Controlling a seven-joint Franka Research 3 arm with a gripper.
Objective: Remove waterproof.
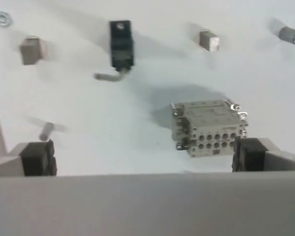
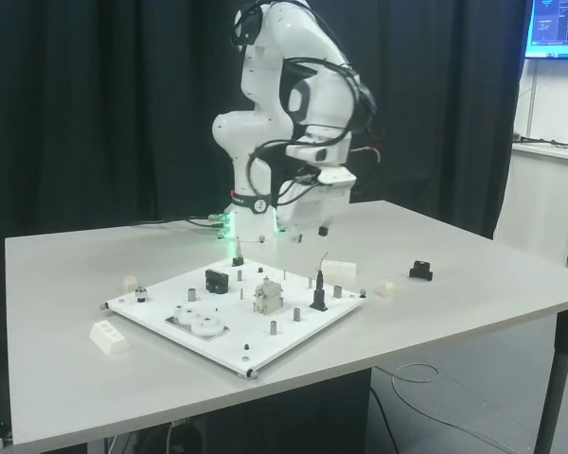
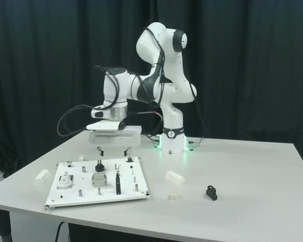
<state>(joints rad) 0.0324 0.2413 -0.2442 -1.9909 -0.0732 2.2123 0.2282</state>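
Observation:
A grey multi-pin connector block [image 1: 209,128] stands upright on the white board [image 2: 237,333], near its middle; it also shows in the room views [image 2: 267,296] [image 3: 99,180]. Beside it a black plug [image 1: 121,45] with a thin bent lead stands on the board [image 3: 118,185]. My gripper [image 1: 143,156] hangs open well above the board [image 3: 113,150], its black pads [image 1: 248,155] spread wide with nothing between them. In the wrist view the connector block lies just ahead of one pad.
Small pegs [image 1: 208,40] and a metal cylinder [image 1: 291,35] stick up from the board, and white gears [image 2: 199,323] sit at one corner. Loose white blocks [image 3: 174,177] [image 3: 41,176] and a small black part [image 3: 211,192] lie on the grey table beside the board.

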